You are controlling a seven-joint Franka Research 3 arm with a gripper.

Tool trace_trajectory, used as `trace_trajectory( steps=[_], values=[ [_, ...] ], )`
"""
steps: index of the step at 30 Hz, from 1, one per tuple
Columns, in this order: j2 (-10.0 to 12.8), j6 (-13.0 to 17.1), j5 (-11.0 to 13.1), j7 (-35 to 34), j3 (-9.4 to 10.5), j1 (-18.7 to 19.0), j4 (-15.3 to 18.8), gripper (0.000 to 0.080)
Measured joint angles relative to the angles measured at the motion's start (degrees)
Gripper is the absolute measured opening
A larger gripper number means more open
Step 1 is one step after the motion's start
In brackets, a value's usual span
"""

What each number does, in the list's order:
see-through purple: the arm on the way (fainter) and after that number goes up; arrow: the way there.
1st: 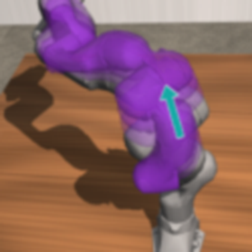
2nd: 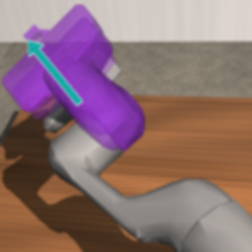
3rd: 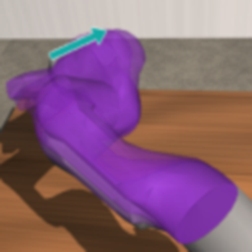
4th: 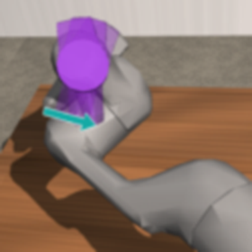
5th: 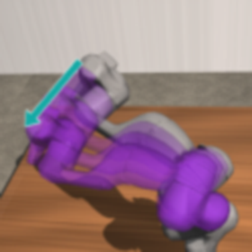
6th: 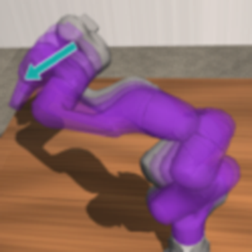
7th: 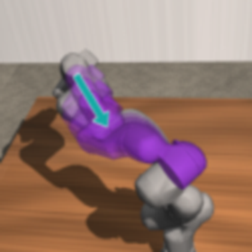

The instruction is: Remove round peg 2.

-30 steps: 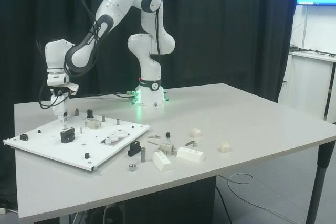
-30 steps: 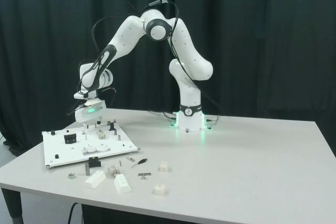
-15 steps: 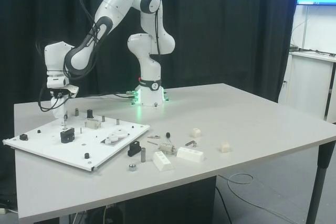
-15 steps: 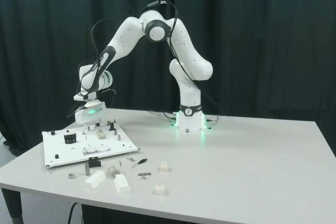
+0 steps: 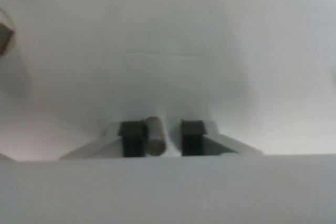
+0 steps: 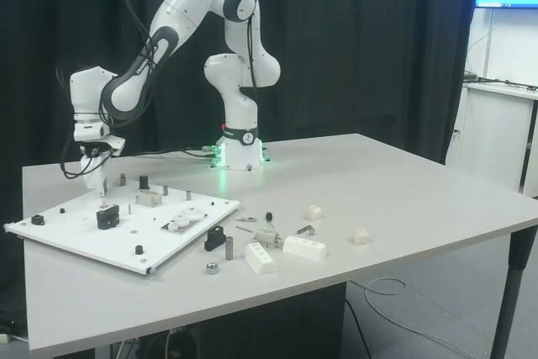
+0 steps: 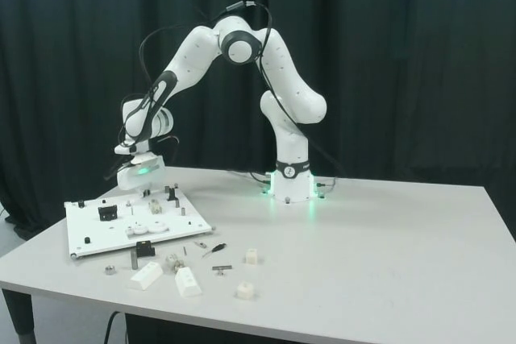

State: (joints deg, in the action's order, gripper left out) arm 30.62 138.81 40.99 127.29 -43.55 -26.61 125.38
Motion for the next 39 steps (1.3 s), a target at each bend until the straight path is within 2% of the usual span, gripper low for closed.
trace_trajectory(
  steps=[1,8,9,39],
  values=[
    [0.00,-0.24,-0.02,0.19,-0.07,-0.14,0.01,0.0126],
    [-0.04,-1.01,-0.02,0.44,-0.22,-0.41,-0.07,0.0126],
    [-0.04,-1.03,-0.02,0.44,-0.22,-0.41,-0.07,0.0075],
    [0.00,-1.05,-0.02,0.44,-0.15,-0.43,-0.15,0.0074]
  ],
)
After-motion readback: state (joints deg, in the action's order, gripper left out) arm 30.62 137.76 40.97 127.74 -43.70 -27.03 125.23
